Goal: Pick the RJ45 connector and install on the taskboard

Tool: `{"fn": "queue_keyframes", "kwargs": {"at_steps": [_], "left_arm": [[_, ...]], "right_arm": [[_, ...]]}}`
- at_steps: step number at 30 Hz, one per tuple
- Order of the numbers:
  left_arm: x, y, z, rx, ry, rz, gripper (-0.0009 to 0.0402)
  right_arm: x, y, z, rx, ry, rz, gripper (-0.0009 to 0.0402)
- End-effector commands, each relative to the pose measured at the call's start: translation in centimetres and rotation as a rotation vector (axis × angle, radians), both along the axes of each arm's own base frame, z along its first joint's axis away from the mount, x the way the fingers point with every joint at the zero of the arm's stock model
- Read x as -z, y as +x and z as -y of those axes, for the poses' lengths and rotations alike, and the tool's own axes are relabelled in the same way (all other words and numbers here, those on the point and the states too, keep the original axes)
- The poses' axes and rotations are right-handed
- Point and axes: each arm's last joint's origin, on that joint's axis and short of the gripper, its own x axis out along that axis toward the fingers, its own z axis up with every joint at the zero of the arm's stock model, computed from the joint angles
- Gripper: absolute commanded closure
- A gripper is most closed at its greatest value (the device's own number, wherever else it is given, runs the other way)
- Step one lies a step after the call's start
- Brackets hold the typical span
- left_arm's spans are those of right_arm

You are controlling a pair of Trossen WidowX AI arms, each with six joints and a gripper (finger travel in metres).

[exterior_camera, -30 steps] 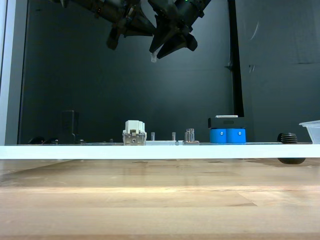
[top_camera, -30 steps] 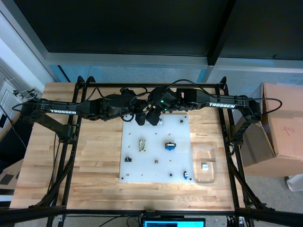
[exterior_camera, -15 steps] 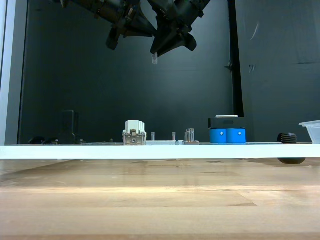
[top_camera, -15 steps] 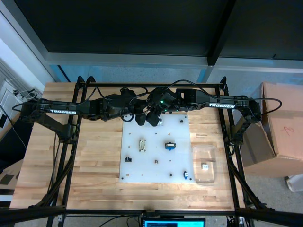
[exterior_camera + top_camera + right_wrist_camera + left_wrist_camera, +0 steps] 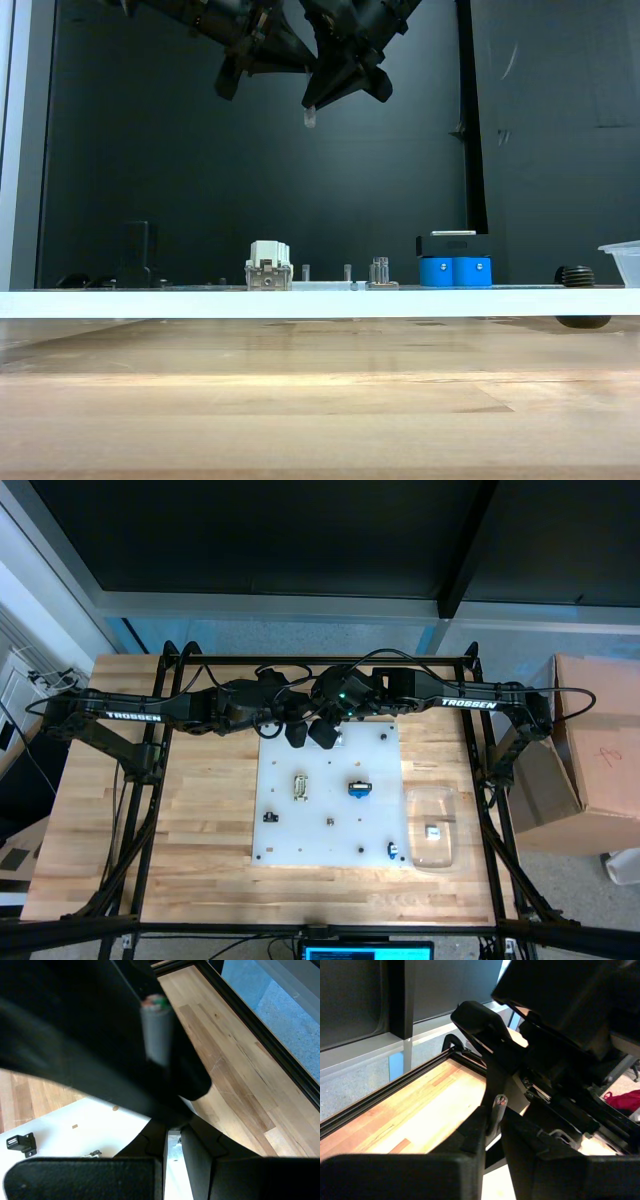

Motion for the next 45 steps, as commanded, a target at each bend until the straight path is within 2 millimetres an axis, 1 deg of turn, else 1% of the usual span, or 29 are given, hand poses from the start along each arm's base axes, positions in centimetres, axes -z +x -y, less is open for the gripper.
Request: {"fn": "queue_keyframes", "kwargs": {"at_steps": [1,5,9,14,17,20,25,29,33,39,45], "left_arm": [[-0.1,0.0,0.1,0.008,-0.001,0.004,0.0316],[-0.3,-0.2,0.1,0.01,-0.001,0.009,0.0281],[-0.3,-0.6,0.1,0.01,0.003,0.0,0.0256],[-0.1,-1.8,0.2,0.014,0.012,-0.019,0.0243],[0.2,-2.6,0.4,0.071,0.005,-0.014,0.0244],[0.9,-3.5,0.6,0.11,-0.008,-0.024,0.0249],[2.0,-5.2,0.8,0.17,-0.024,-0.035,0.0263],[2.7,-6.3,1.2,0.276,0.006,0.039,0.0279],[3.6,-7.4,1.5,0.351,0.038,0.104,0.0299],[5.4,-8.3,1.7,0.419,0.061,0.067,0.0328],[5.6,-8.4,1.8,0.442,0.082,0.056,0.0343]], "right_arm": [[0.0,0.0,0.0,-0.002,0.0,-0.002,0.0394],[0.1,-0.1,0.0,-0.009,-0.004,-0.015,0.0392],[0.2,-0.3,-0.1,-0.026,0.012,-0.017,0.0393],[0.6,-1.4,-0.4,-0.029,0.019,-0.055,0.0393],[0.9,-2.3,-0.8,-0.052,0.038,-0.054,0.0394],[1.1,-3.3,-1.4,-0.083,0.056,-0.046,0.0393],[1.6,-5.3,-3.0,-0.164,0.063,-0.006,0.0393],[2.5,-6.8,-4.0,-0.25,0.118,0.062,0.0393],[3.6,-8.2,-5.2,-0.297,0.114,0.089,0.0394],[5.2,-9.9,-8.3,-0.376,0.076,0.088,0.0393],[6.1,-10.8,-11.4,-0.451,0.055,0.056,0.0393]]}}
